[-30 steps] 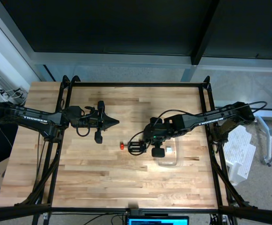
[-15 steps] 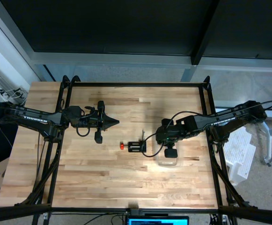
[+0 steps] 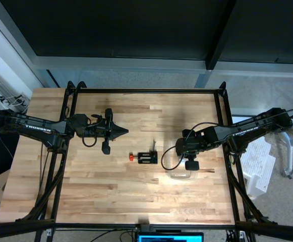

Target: Remove the USB-C connector from taskboard and place in the container

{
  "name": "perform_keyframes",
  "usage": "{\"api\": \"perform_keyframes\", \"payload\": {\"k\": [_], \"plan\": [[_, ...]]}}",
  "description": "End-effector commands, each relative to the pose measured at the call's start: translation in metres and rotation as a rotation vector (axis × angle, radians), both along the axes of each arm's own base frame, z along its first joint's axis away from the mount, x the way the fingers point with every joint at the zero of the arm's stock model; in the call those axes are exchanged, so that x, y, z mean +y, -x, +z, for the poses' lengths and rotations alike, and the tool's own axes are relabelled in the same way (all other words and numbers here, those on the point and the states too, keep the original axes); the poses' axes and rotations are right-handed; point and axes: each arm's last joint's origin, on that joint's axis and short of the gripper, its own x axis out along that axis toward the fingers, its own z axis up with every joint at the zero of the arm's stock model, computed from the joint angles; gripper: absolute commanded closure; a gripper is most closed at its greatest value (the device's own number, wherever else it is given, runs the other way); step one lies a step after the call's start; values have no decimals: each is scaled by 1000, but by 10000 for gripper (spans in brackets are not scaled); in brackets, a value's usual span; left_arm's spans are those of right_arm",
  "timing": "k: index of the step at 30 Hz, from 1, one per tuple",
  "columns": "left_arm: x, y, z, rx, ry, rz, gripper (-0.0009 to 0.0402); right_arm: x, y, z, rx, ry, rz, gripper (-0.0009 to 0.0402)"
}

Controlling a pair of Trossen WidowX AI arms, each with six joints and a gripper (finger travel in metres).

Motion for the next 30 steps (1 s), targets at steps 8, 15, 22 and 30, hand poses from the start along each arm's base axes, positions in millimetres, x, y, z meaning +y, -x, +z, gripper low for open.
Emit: {"api": "perform_keyframes", "payload": {"k": [8, 15, 22, 30], "plan": [[0, 0, 0, 0, 0, 0, 393, 4, 4, -7, 13, 49, -9, 312], [0, 0, 0, 0, 0, 0, 393, 5, 4, -6, 12, 49, -5, 253], [0, 0, 0, 0, 0, 0, 393, 6, 2, 0, -2, 37, -17, 216], [0, 0, 0, 0, 0, 0, 393, 7, 0, 13, -4, 35, -21, 204]]}}
